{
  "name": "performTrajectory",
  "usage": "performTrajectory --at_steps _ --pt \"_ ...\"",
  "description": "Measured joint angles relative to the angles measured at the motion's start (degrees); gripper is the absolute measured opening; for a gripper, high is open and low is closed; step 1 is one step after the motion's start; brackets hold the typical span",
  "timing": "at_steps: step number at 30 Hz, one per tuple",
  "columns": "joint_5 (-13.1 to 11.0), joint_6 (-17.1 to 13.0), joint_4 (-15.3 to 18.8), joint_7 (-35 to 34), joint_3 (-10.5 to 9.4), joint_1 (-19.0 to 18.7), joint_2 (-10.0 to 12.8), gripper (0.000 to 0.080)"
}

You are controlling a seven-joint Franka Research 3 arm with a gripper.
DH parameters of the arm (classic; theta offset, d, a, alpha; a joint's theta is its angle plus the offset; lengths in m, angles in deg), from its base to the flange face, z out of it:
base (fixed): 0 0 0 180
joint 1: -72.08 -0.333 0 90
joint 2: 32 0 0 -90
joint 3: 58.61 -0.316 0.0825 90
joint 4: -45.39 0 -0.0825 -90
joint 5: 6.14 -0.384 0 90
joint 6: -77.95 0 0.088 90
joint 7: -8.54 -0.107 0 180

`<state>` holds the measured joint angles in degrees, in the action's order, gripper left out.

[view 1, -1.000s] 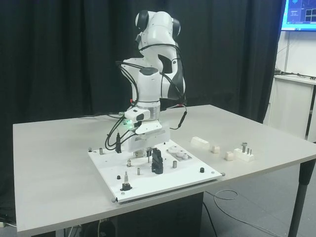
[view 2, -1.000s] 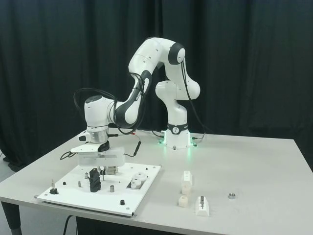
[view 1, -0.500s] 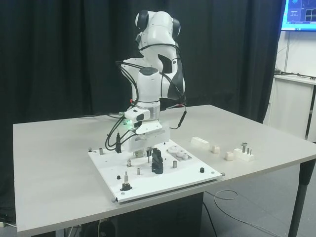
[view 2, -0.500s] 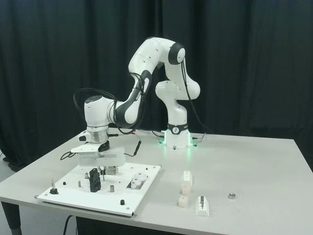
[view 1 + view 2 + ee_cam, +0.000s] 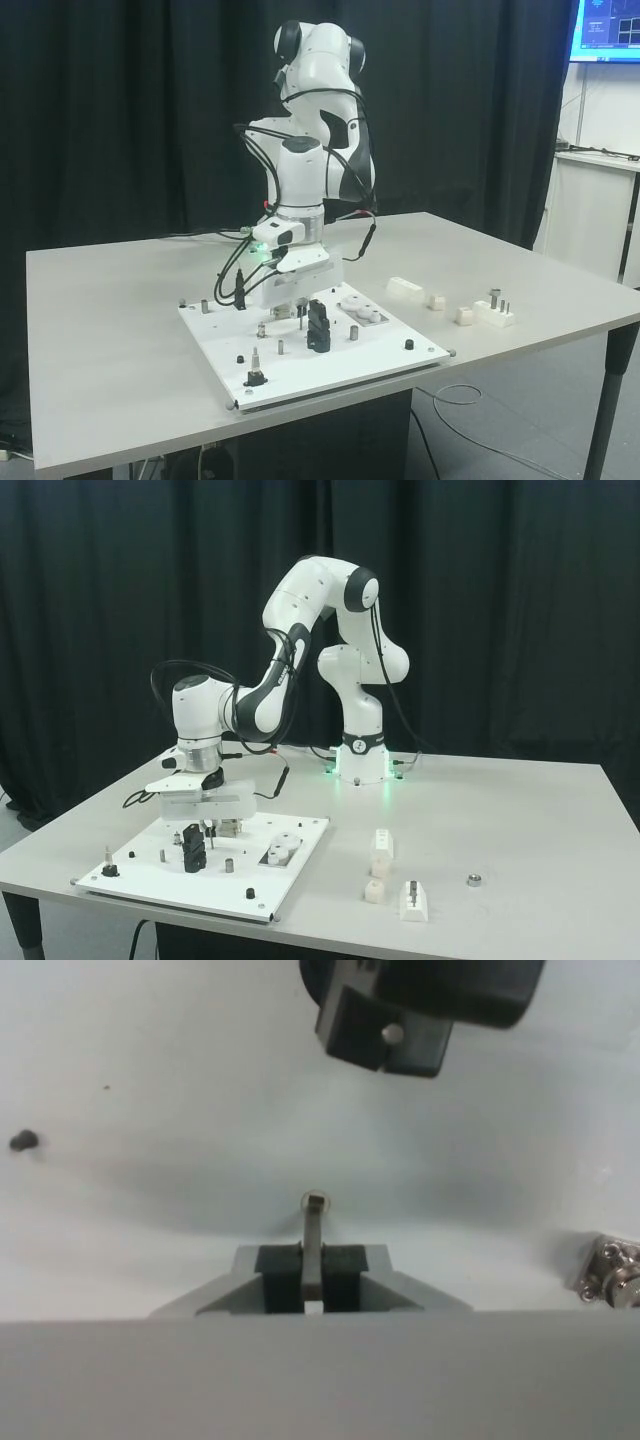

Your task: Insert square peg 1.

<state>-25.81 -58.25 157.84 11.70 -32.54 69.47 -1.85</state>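
Observation:
In the wrist view my gripper [image 5: 312, 1282] is shut on a thin grey square peg [image 5: 312, 1245] held upright between the black pads [image 5: 276, 1278]. The peg's lower tip [image 5: 314, 1200] sits at a small round hole in the white board [image 5: 150, 1080]. From the first room view the gripper [image 5: 287, 308] hangs low over the middle of the white board [image 5: 370, 355], just behind a black block [image 5: 318, 327]. The second room view shows the gripper [image 5: 207, 828] over the board [image 5: 290, 880] beside the same black block [image 5: 192, 849].
Several short posts and a black knob [image 5: 255, 378] stand on the board, with a white fixture [image 5: 362, 308] at its right. White blocks [image 5: 418, 291] and a pin holder [image 5: 495, 309] lie on the grey table [image 5: 100, 300]. A metal fitting [image 5: 615, 1278] sits near the peg.

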Motion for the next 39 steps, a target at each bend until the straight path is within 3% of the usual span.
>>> performTrajectory --at_steps 39 --pt "-0.2 -0.1 0.0 -7.3 0.03 -0.1 0.0 0.0035"
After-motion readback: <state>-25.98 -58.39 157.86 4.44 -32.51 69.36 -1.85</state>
